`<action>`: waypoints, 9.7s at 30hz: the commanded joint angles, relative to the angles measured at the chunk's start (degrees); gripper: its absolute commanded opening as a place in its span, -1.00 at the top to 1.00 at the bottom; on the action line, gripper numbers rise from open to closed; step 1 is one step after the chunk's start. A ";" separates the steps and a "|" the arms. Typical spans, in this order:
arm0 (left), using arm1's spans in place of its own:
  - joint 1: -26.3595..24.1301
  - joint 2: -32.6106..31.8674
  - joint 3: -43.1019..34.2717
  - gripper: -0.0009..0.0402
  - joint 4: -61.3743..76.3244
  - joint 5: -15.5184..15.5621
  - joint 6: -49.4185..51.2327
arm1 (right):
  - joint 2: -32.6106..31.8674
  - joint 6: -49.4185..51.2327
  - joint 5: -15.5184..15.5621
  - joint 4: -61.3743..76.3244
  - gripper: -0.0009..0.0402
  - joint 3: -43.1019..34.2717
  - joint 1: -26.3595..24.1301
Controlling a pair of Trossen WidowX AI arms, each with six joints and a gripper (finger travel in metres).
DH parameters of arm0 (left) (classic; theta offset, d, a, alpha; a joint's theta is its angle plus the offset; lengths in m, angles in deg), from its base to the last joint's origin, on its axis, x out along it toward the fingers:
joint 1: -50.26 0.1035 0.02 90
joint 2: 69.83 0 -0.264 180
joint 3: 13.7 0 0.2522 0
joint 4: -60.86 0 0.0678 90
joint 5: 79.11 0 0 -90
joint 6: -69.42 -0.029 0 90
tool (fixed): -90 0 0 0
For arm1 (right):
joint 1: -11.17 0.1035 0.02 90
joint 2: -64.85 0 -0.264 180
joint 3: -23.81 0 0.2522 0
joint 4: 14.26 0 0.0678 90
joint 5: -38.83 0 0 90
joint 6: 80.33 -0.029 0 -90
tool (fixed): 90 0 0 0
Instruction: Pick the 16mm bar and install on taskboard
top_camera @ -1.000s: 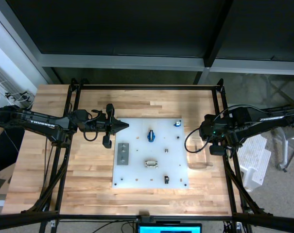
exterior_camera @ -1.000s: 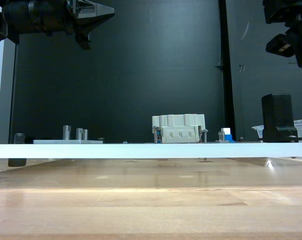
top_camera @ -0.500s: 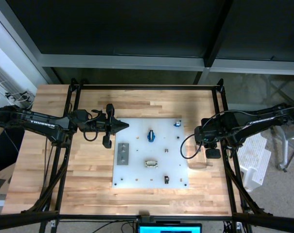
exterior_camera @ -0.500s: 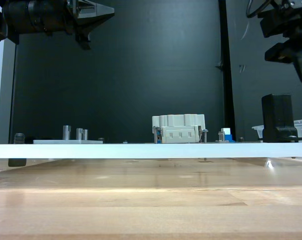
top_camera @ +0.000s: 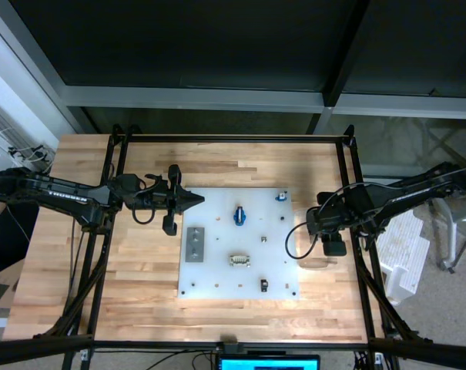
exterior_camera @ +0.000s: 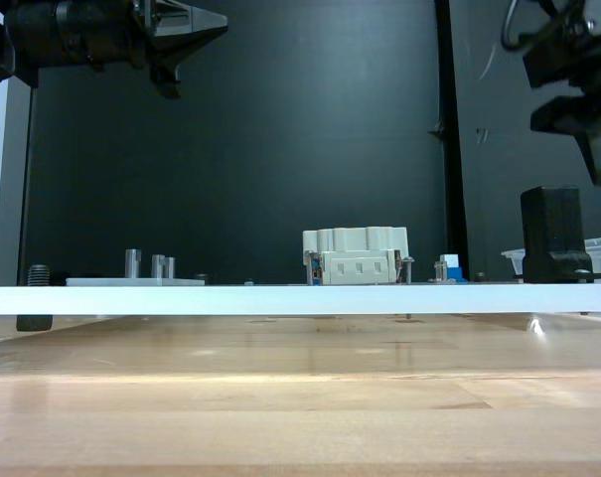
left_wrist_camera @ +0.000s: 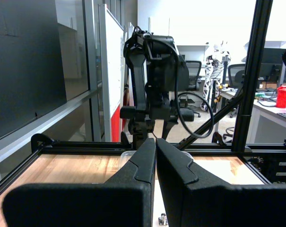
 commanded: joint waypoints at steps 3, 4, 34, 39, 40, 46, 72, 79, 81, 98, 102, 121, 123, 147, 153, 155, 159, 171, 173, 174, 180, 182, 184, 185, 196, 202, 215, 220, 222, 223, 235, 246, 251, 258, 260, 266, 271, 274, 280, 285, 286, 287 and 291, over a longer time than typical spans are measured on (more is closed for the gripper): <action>0.00 0.00 0.00 0.96 0.00 -0.02 0.00 | 0.00 -1.51 -0.87 -2.69 -0.10 3.58 1.11; 0.00 0.00 0.00 0.96 0.00 -0.02 0.00 | 0.00 -1.51 -1.16 -3.32 -0.11 4.24 1.49; 0.00 0.00 0.00 0.96 0.00 -0.02 0.00 | -0.22 -3.32 -0.81 -15.80 -0.07 13.81 3.43; 0.02 0.00 0.00 0.96 0.00 -0.02 0.00 | -0.22 -3.34 -0.74 -16.59 -0.04 14.32 4.00; 0.00 0.00 0.00 0.96 -0.02 -0.02 0.00 | -0.22 -3.56 -0.74 -16.61 -0.04 14.43 4.09; 0.02 0.00 0.00 0.96 0.00 -0.02 0.00 | -0.22 -4.07 -0.44 -17.25 -0.08 15.04 4.31; 0.00 0.00 0.00 0.96 0.00 -0.02 0.00 | -7.23 -6.03 -1.29 -23.02 0.14 17.81 4.87; 0.00 0.00 0.00 0.96 0.00 -0.02 0.00 | -6.38 -6.01 -1.36 -21.84 0.15 17.05 4.92; 0.00 0.00 0.00 0.96 0.00 -0.02 0.00 | -6.03 -5.99 -1.40 -21.29 0.17 16.81 4.92; 0.02 0.00 0.00 0.96 0.00 -0.02 0.00 | -5.22 -5.75 -1.51 -20.94 0.81 16.83 4.92; 0.02 0.00 0.00 0.96 0.00 -0.02 0.00 | -5.22 -5.75 -1.49 -21.18 0.97 16.83 4.92; 0.02 0.00 0.00 0.96 0.00 -0.02 0.00 | -5.22 -5.68 -1.22 -15.82 0.89 11.45 4.92; 0.00 0.00 0.00 0.96 0.00 -0.02 0.00 | -5.22 -5.57 -1.22 -14.43 0.89 9.97 4.92; 0.00 0.00 0.00 0.96 0.00 -0.02 0.00 | -5.81 -7.74 -1.27 -11.06 0.84 -0.35 5.05; 0.02 0.00 0.00 0.96 -0.02 -0.02 0.00 | -7.76 -8.24 -1.25 -10.38 0.78 -3.34 5.27; 0.00 0.00 0.00 0.96 0.00 -0.02 0.00 | -8.57 -8.37 -1.18 -10.32 0.78 -4.04 5.31; 0.00 0.00 0.00 0.96 0.00 -0.02 0.00 | -9.92 -9.33 -1.14 -10.19 0.78 -5.01 5.86; 0.00 0.00 0.00 0.96 0.00 -0.02 0.00 | -16.00 -13.79 -1.27 -9.75 0.78 -9.84 9.29; 0.02 0.00 0.00 0.96 0.00 -0.02 0.00 | -16.94 -14.32 -1.33 -9.75 0.78 -10.71 10.05; 0.00 0.00 0.00 0.96 0.00 -0.02 0.00 | -17.35 -14.78 -1.49 -9.75 0.78 -11.17 10.38; 0.02 0.00 0.00 0.96 0.00 -0.02 0.00 | -20.65 -16.92 -1.44 -9.75 0.78 -14.12 12.04; 0.00 0.00 0.00 0.96 0.00 -0.02 0.00 | -21.79 -17.86 -1.46 -9.70 0.78 -15.15 12.76; 0.00 0.00 0.00 0.96 0.00 -0.02 0.00 | -22.99 -18.73 -1.53 -9.57 0.78 -16.31 13.42; 0.02 0.00 0.00 0.96 0.00 -0.02 0.00 | -23.61 -19.30 -1.53 -9.51 0.78 -16.87 13.81; 0.00 0.00 0.00 0.96 0.00 -0.02 0.00 | -29.64 -23.98 -2.47 -8.98 0.76 -23.37 17.86; 0.02 0.00 0.00 0.96 0.00 -0.02 0.00 | -33.73 -26.88 -3.80 -7.78 0.48 -28.22 19.76; 0.00 0.00 0.00 0.96 -0.02 -0.02 0.00 | -38.36 -34.36 -3.28 -6.99 0.08 -32.24 22.73; 0.00 0.00 0.00 0.96 0.00 -0.02 0.00 | -38.32 -34.23 -3.06 -6.10 0.11 -32.24 23.04; 0.00 0.00 0.00 0.96 0.00 -0.02 0.00 | -38.32 -34.10 -2.75 -6.10 0.12 -32.26 23.15; 0.00 0.00 0.00 0.96 -0.02 -0.02 0.00 | -38.32 -34.21 -2.43 -6.16 0.13 -32.26 23.17; 0.02 0.00 0.00 0.96 0.00 -0.02 0.00 | -38.32 -33.31 -2.34 -6.21 0.17 -32.24 23.67; 0.02 0.00 0.00 0.96 0.00 -0.02 0.00 | -38.32 -20.74 -2.23 -6.36 0.15 -32.17 23.63; 0.02 0.00 0.00 0.96 0.00 -0.02 0.00 | -38.32 -11.47 -2.34 -6.36 0.15 -32.09 23.65; 0.02 0.00 0.00 0.96 0.00 -0.02 0.00 | -38.32 -14.32 -2.34 -6.40 0.15 -32.09 23.52; 0.00 0.00 0.00 0.96 0.00 -0.02 0.00 | -38.32 -20.06 -2.43 -6.38 0.15 -32.09 23.47; 0.02 0.00 0.00 0.96 0.00 -0.02 0.00 | -38.29 -44.68 -2.69 -6.32 0.15 -32.09 22.12; 0.00 0.00 0.00 0.96 0.00 -0.02 0.00 | -38.42 -61.79 -3.21 -6.73 0.15 -31.85 22.05; 0.02 0.00 0.00 0.96 0.00 -0.02 0.00 | -38.47 -66.90 -1.77 -6.88 0.15 -31.17 21.81; 0.00 0.00 0.00 0.96 0.00 -0.02 0.00 | -38.47 -72.91 0.44 -8.17 0.15 -29.42 21.90; 0.00 0.00 0.00 0.96 -0.02 -0.02 0.00 | -38.47 -76.67 1.27 -9.81 0.15 -27.10 21.88; 0.02 0.00 0.00 0.96 0.00 -0.02 0.00 | -38.47 -76.83 1.90 -10.88 0.15 -26.40 21.88; 0.00 0.00 0.00 0.96 0.00 -0.02 0.00 | -38.47 -76.98 2.32 -12.26 0.15 -25.55 21.90; 0.00 0.00 0.00 0.96 0.00 -0.02 0.00 | -38.47 -78.16 2.40 -16.55 0.15 -22.32 21.88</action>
